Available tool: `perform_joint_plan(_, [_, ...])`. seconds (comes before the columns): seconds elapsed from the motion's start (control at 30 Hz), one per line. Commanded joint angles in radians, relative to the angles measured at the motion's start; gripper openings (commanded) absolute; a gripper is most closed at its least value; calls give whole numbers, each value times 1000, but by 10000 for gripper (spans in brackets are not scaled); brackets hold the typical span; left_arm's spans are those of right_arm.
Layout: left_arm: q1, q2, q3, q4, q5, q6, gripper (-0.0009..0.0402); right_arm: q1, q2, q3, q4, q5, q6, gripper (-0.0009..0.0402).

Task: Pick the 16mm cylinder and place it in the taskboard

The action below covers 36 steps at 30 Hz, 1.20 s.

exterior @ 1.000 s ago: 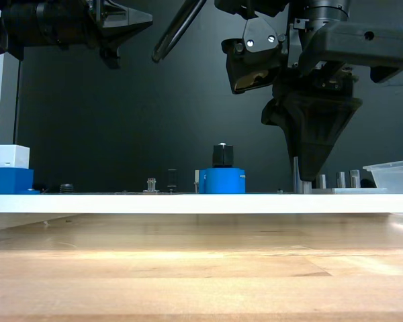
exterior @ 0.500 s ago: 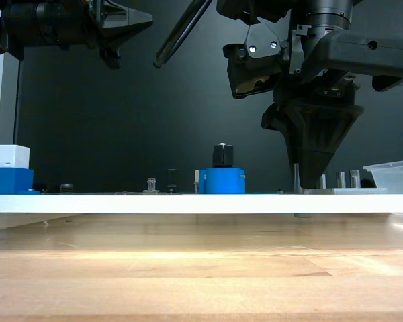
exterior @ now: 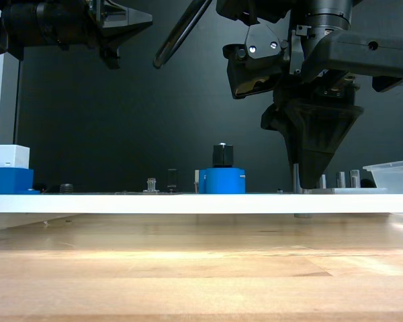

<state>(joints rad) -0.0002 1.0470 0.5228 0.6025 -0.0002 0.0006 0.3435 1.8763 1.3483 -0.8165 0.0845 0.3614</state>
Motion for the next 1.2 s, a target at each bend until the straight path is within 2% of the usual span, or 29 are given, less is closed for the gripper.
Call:
perform_joint_plan(0.03, [0, 0, 0, 0, 0, 0, 0, 0, -1, 0, 1, -3, -4, 28])
perform_joint_plan(0.3, [0, 0, 0, 0, 0, 0, 0, -1, -3, 0, 1, -2, -3, 122])
perform_joint_plan(0.47, [0, 0, 0, 0, 0, 0, 0, -1, -3, 0, 1, -2, -4, 157])
perform_joint_plan(1.2, [0, 0, 0, 0, 0, 0, 0, -1, -36, 0, -27, 2, -5, 165])
